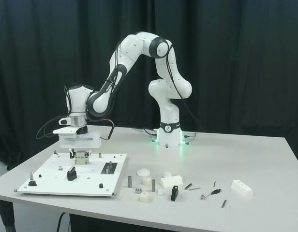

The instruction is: Remove waterproof.

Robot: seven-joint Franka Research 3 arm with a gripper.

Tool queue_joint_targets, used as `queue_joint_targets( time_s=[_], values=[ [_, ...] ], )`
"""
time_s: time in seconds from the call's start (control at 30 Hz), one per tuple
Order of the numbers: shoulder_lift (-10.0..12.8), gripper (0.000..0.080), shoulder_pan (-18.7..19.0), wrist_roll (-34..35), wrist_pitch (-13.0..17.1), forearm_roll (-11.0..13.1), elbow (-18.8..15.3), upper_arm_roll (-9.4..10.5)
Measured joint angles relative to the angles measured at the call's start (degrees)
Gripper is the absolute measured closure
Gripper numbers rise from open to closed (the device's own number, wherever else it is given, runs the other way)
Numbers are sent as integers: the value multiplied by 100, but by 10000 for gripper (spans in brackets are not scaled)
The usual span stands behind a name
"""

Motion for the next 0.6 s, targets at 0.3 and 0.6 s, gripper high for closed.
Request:
queue_joint_targets(
  time_s=[0.3,0.6],
  values=[
    [-242,183,26,0,-64,-169,3,-82],
    [-535,183,34,12,-249,-447,13,-149]
  ],
)
